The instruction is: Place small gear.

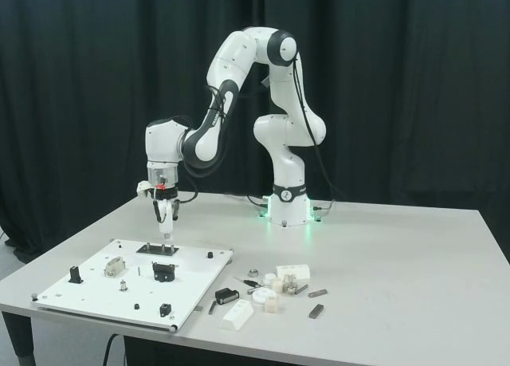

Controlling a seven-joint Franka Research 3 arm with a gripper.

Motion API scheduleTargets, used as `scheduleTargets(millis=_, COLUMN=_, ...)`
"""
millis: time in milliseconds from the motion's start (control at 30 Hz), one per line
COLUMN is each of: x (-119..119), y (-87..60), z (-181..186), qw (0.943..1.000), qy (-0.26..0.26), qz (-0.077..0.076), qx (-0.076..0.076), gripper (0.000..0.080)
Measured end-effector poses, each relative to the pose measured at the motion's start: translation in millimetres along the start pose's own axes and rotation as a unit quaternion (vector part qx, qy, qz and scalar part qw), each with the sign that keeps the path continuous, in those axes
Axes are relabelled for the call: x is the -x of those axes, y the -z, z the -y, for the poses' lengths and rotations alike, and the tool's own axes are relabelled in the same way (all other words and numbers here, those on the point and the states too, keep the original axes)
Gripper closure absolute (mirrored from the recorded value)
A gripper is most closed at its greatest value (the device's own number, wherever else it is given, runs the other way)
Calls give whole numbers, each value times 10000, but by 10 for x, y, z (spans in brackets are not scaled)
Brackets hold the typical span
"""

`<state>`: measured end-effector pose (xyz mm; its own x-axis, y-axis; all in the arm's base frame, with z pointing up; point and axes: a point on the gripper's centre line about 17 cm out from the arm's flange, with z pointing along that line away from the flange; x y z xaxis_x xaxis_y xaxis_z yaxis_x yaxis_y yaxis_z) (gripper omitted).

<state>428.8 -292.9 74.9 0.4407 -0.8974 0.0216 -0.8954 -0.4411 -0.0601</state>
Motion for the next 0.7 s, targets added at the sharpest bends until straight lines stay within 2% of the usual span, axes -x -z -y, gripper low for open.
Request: scheduleTargets(millis=700, x=-9, y=67, z=10, qw=9999, qy=157, qz=-31, qx=28, gripper=658)
